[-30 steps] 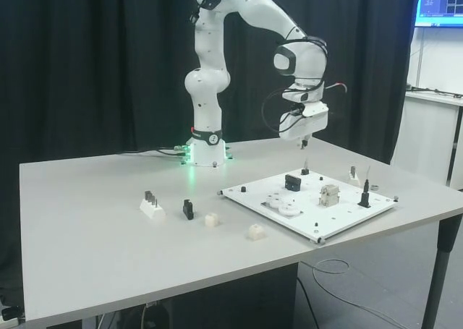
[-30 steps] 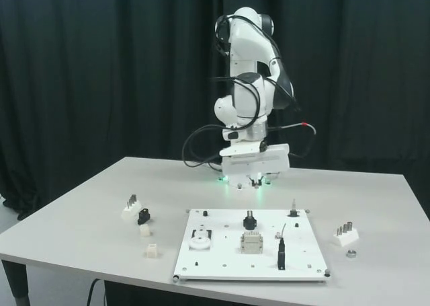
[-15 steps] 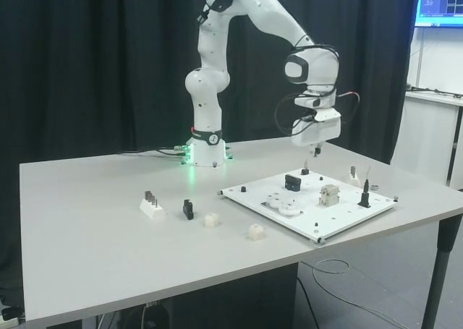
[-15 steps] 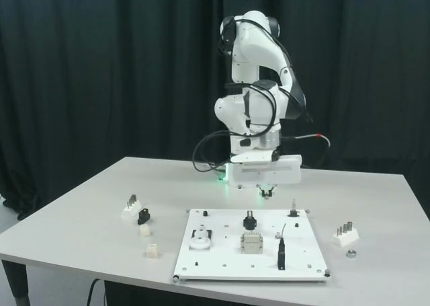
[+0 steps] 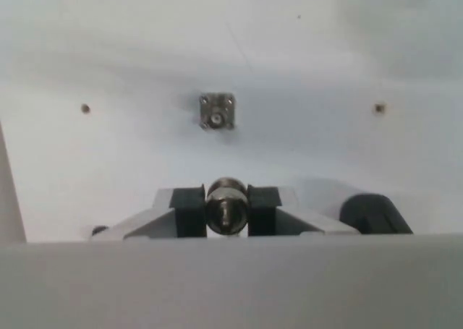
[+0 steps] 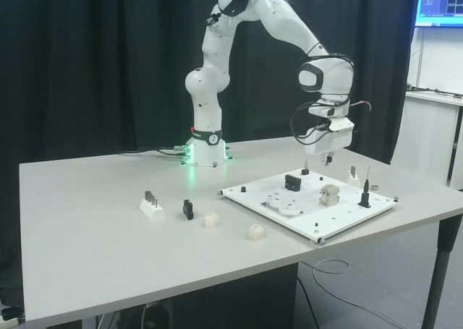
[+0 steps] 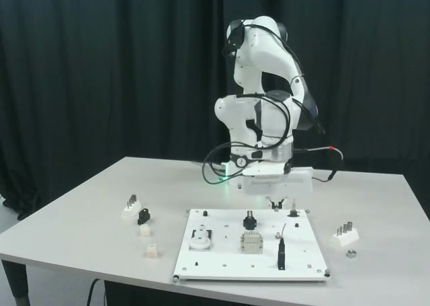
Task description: Insert BNC.
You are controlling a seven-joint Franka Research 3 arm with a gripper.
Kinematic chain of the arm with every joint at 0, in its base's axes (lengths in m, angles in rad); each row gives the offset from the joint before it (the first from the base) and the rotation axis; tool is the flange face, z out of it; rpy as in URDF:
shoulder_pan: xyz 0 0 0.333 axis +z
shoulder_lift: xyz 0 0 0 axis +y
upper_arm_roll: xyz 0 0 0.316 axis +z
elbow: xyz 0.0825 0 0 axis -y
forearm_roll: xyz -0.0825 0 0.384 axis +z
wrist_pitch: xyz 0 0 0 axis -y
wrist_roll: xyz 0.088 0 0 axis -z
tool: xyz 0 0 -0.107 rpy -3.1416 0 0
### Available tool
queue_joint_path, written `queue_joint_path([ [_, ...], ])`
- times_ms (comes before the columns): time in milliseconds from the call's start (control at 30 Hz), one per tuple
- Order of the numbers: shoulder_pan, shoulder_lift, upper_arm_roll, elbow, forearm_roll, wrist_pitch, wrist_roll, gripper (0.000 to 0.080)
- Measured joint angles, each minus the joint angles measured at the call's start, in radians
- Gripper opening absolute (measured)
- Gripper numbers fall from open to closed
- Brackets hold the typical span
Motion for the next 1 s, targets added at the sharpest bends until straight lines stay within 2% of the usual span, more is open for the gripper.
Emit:
queue_joint_path([
  [600, 0.0, 0.122, 0.026, 0.087, 0.026, 0.0, 0.019, 0.0117],
  [1000, -0.002, 0.161, 0.028, 0.112, 0.026, -0.002, 0.025, 0.0117],
])
